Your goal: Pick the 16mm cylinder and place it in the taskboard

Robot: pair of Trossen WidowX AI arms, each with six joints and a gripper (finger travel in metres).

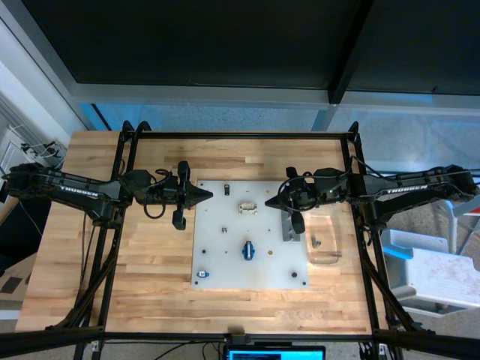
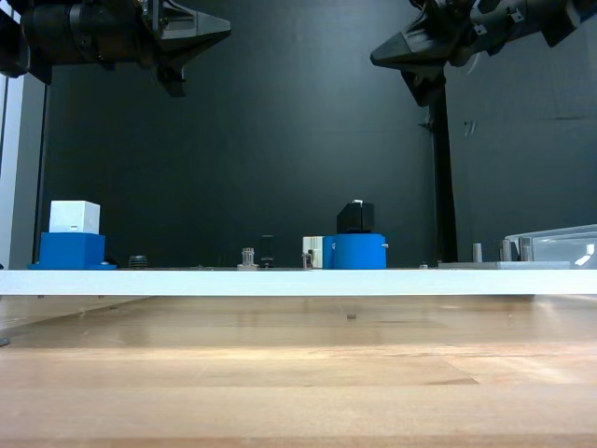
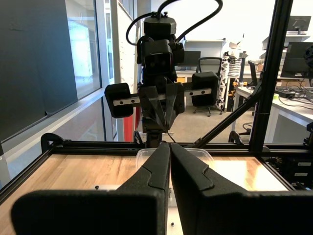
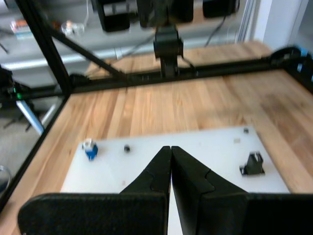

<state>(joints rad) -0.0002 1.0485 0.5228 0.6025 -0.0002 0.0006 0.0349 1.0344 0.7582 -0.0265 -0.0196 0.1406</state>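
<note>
Over taskboard, left pincer, right pincer hover closed.

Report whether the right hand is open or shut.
Shut. The right hand, above the board on its right, has fingers touching, nothing held. The left hand, also shut, hangs above its left edge.

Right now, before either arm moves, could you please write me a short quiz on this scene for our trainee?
1. True or false: the left gripper, high over the taskboard near its left edge, and the right gripper, high over its right part, are both shut and empty.
2. Where does the 16mm cylinder lie? A: in the clear plastic tray; B: on the taskboard; C: between a gripper's fingers.
3. Fill in: the clear plastic tray sits beside the taskboard's ___ edge, by the robot's own sides.
Key: 1 true; 2 A; 3 right.
</note>
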